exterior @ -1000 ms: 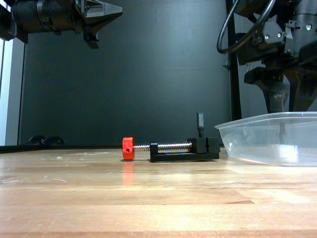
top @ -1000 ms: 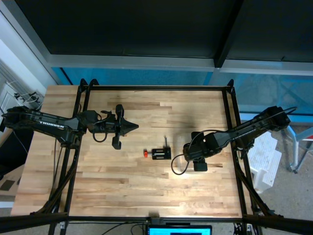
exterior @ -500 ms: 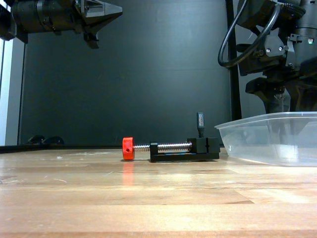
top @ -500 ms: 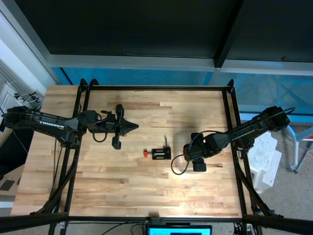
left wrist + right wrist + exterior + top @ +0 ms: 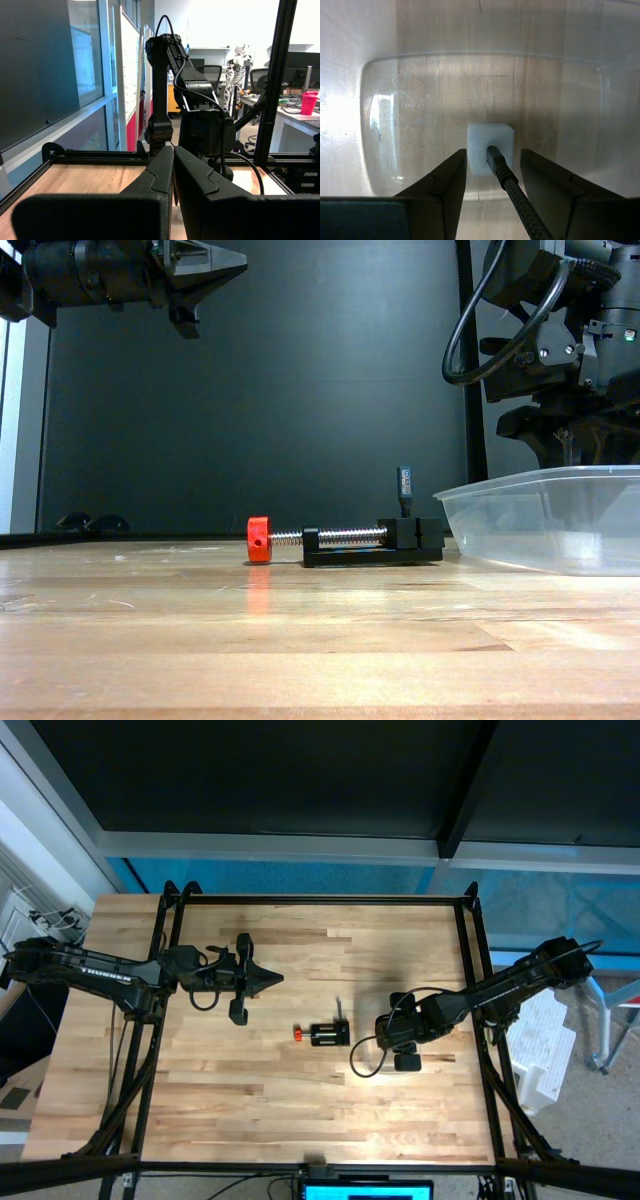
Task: Pick the usb-c connector and install on the hub
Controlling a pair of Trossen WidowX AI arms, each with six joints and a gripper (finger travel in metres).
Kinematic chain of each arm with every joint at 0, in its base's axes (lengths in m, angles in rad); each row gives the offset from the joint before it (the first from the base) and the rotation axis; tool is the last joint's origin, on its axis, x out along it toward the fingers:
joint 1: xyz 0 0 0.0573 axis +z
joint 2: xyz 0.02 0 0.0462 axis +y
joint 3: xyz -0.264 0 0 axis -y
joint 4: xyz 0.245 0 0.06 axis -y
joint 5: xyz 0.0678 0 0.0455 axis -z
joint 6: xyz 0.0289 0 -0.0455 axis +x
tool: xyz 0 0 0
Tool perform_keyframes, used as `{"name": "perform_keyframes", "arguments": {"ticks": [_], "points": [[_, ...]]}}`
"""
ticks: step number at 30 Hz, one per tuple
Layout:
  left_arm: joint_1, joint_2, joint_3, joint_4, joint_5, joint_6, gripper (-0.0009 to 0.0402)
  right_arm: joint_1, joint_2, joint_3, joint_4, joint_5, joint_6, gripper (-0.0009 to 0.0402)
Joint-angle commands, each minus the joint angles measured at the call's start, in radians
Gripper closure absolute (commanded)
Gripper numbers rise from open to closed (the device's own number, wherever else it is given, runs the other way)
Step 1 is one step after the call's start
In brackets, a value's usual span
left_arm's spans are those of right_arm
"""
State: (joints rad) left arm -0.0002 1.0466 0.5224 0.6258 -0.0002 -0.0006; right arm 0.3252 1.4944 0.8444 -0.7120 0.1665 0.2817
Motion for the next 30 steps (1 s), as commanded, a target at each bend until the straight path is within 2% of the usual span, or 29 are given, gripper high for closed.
{"name": "perform_keyframes", "arguments": {"ticks": [1,21,30], "points": [[0.0,0.0,0.0,0.0,0.0,0.0,0.0393,0.0,0.0,0.0,-0.001,0.018,0.002,0.0274],[0.0,0.0,0.0,0.0,0.0,0.0,0.0393,0.0,-0.002,0.0,-0.002,0.016,-0.003,0.039],[0.0,0.0,0.0,0.0,0.0,0.0,0.0393,0.0,-0.006,0.0,-0.004,0.016,-0.003,0.0394]]}}
